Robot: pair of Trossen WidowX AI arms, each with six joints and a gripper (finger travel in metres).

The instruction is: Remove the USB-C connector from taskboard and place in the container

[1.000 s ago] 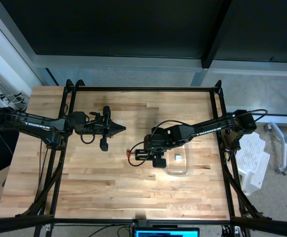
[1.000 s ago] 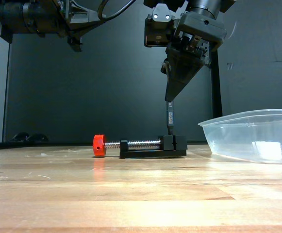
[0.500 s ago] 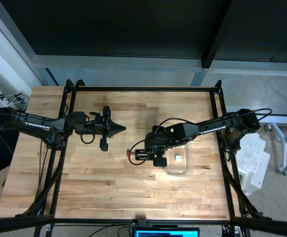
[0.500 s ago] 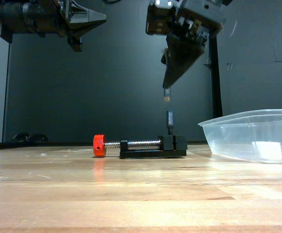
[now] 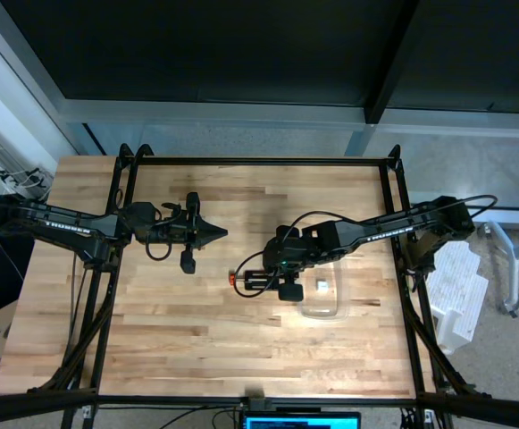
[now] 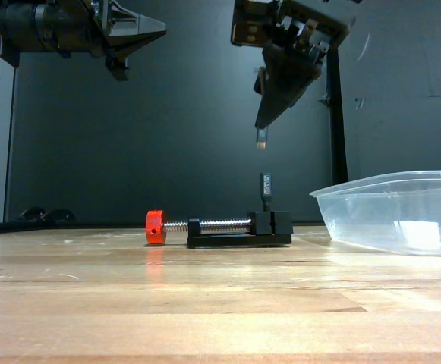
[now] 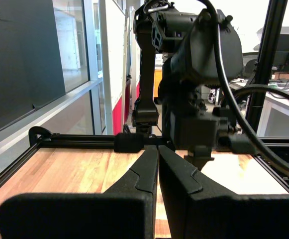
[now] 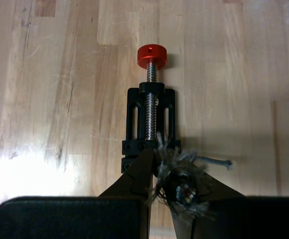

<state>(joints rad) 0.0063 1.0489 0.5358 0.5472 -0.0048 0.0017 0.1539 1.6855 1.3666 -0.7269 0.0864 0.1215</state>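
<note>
Right gripper [image 6: 263,125], clamped on the connector [image 6: 261,139], hangs above and apart from the taskboard [image 6: 239,231], left of the container [image 6: 391,212]. The connector is judged light, with a stiff plug and a frayed stub, so it is best pinched at the plug body. Left gripper [image 6: 158,29] is closed and empty, high at the left.

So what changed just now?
The right gripper, shut on the tiny dark USB-C connector, rose higher above the small black taskboard with the orange-red knob, lifting it off. The thin grey pin stays upright there; the shut left gripper, parked high at left, and clear plastic container haven't moved.
</note>
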